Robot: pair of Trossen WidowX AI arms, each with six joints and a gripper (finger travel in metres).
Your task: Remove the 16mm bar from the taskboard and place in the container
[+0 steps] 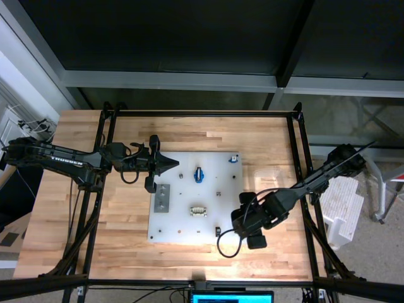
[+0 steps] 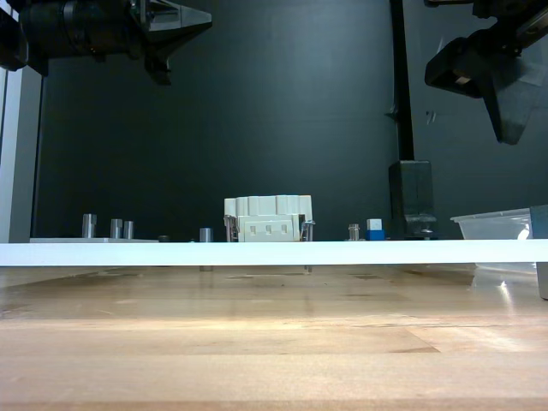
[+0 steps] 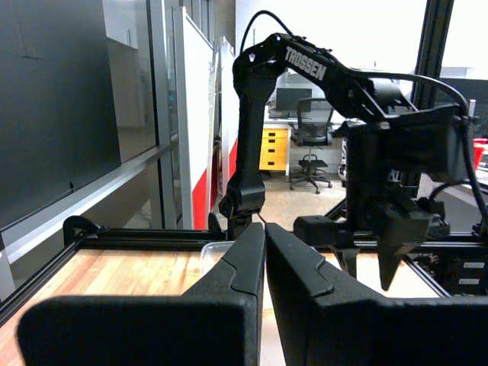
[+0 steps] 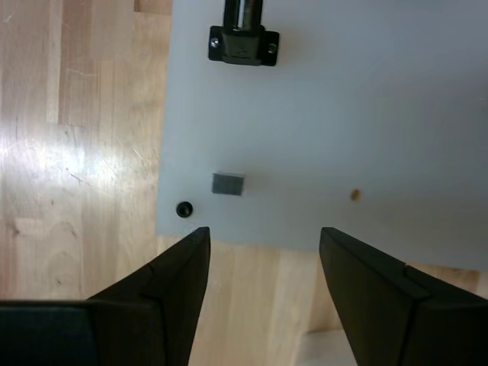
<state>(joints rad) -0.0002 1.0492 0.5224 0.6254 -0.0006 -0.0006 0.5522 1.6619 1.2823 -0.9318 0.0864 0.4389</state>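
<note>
The wooden table lies under a dark backdrop. At lower right of the high view our right gripper hangs, jaws apart, above the taskboard corner. We take the small grey piece seated there for the 16mm bar. An off-centre pinch could slip off it. Beyond sits the container. At centre left the left gripper hovers, jaws together.

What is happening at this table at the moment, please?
Nothing has been picked up from the white taskboard yet. The right gripper is open above the board's near right corner, looking down on a small grey piece, possibly the 16mm bar. The left gripper is shut and empty, held high over the board's far left corner. The clear container stands on the table just right of the board.
</note>
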